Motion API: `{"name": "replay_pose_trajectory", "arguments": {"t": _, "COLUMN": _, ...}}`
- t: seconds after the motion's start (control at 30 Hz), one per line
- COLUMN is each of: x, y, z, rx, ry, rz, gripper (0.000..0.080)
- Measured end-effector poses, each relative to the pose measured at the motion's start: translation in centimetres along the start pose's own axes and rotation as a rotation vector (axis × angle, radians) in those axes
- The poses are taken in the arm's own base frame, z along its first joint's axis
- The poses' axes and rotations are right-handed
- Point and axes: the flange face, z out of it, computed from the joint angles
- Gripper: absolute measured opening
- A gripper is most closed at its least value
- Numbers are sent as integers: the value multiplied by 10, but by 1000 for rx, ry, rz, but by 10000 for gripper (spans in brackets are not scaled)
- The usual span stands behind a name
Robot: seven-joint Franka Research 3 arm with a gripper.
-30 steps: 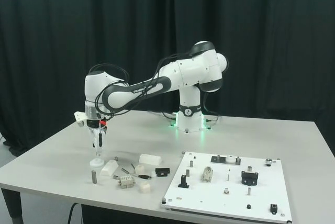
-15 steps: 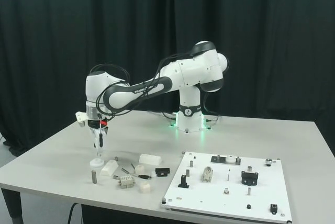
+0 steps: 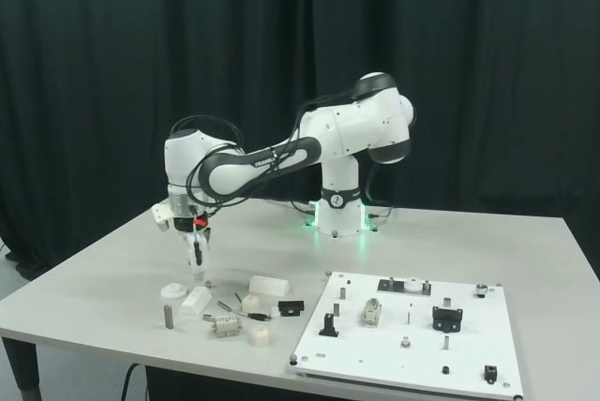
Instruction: Remove medium gear.
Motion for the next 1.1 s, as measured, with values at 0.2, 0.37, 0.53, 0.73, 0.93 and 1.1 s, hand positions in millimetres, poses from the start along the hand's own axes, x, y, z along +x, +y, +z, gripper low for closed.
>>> {"name": "replay_pose_trajectory", "arguments": {"t": 0.2, "x": -28, "y": 12, "z": -2, "rx": -17, "ry": -19, "rz": 18, "gripper": 800}}
{"name": "replay_pose_trajectory", "arguments": {"t": 0.37, "x": -56, "y": 24, "z": -4, "rx": -25, "ry": -25, "rz": 34, "gripper": 800}}
{"name": "replay_pose_trajectory", "arguments": {"t": 0.53, "x": -88, "y": 37, "z": -5, "rx": -30, "ry": -29, "rz": 42, "gripper": 800}}
{"name": "replay_pose_trajectory", "arguments": {"t": 0.73, "x": -127, "y": 53, "z": -4, "rx": -36, "ry": -28, "rz": 52, "gripper": 800}}
{"name": "replay_pose_trajectory", "arguments": {"t": 0.93, "x": -168, "y": 66, "z": -4, "rx": -36, "ry": -23, "rz": 62, "gripper": 800}}
{"name": "replay_pose_trajectory", "arguments": {"t": 1.1, "x": -202, "y": 74, "z": -5, "rx": -30, "ry": -17, "rz": 70, "gripper": 800}}
